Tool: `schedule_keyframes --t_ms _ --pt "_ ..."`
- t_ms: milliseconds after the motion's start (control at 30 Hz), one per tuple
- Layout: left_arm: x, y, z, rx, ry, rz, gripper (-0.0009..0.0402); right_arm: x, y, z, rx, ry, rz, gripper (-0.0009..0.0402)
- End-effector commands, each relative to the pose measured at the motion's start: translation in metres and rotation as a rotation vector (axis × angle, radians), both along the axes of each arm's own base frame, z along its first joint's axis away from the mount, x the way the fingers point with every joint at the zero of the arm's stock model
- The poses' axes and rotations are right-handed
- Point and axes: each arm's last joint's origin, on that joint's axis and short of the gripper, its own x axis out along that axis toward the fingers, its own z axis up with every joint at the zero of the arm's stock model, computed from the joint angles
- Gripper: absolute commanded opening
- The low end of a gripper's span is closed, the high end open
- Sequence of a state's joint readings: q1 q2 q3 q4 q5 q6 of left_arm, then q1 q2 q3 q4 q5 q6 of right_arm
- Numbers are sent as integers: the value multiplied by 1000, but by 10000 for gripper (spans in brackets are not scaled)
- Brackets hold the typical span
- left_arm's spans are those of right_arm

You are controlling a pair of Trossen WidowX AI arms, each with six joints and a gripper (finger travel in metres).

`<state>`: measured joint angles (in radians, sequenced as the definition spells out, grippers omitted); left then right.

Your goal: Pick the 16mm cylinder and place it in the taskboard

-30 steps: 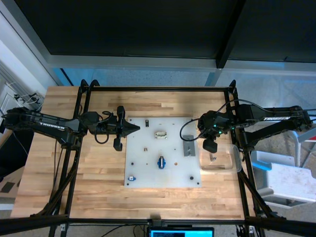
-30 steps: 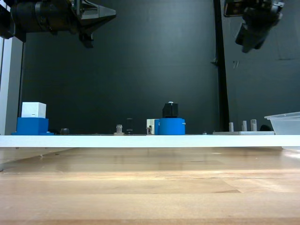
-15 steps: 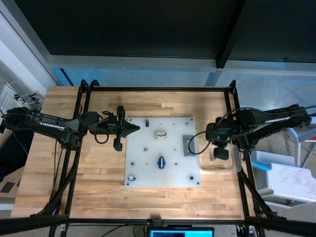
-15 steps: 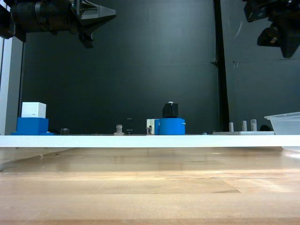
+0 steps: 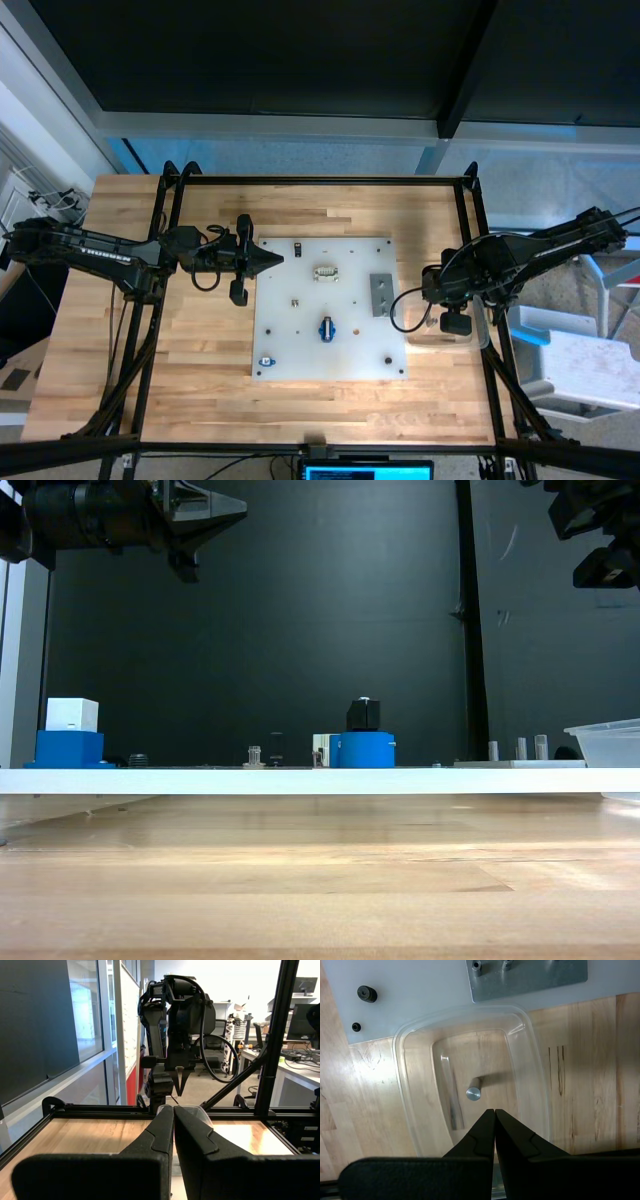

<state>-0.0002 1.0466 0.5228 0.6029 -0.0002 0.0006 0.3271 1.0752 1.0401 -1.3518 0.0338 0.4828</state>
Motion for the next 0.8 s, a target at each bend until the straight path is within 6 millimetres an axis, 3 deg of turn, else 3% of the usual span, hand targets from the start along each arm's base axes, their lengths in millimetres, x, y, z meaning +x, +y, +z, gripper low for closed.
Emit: schedule_keyframes --t_ms 33,233,800 --pt "0 0 0 0 0 0 0 0 0 -3 -3 9 -2 0" --pt "0 0 0 0 0 0 0 -2 5 -14 -9 30 24 22" --pt "0 0 0 0 0 0 0 0 17 -44 -38 59 2 171"
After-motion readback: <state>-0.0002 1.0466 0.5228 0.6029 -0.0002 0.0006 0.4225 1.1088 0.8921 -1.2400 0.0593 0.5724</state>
